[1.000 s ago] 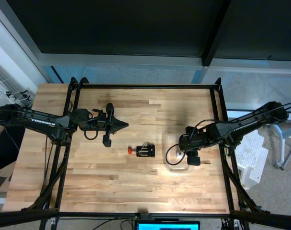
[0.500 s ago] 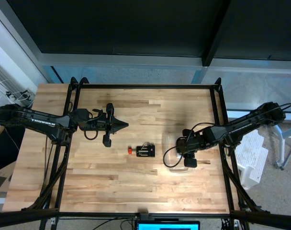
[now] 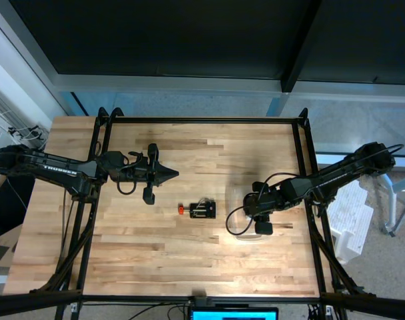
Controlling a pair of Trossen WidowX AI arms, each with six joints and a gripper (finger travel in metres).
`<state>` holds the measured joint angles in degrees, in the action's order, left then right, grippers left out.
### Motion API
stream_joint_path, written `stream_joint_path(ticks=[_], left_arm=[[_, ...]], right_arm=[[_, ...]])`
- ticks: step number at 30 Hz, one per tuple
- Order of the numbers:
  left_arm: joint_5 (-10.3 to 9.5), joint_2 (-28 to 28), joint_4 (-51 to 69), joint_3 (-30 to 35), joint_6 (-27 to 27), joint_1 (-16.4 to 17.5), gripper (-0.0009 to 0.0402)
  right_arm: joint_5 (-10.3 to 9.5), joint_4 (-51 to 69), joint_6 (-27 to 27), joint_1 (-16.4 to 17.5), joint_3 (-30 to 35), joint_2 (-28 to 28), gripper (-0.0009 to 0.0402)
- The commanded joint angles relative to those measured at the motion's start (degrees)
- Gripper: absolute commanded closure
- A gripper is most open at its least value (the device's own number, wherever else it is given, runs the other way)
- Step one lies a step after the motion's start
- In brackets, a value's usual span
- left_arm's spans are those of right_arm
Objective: Pick the RCA connector and install on taskboard
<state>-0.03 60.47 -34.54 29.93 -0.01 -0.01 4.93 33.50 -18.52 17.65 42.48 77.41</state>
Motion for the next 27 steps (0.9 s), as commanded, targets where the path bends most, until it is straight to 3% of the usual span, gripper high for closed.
stream_joint_path(ticks=[1,17,27], left_arm=[[0.00,0.00,0.00,0.02,0.00,0.00,0.0393],[0.00,0.02,0.00,0.02,0.00,0.00,0.0393],[0.00,0.00,0.00,0.02,0.00,0.00,0.0393]], right_arm=[[0.02,-0.92,-0.07,0.11,-0.72,-0.02,0.0258],[0.09,-4.37,0.81,0.46,-3.48,-0.02,0.0258],[1.33,-4.72,1.03,0.66,-3.58,-0.02,0.0277]])
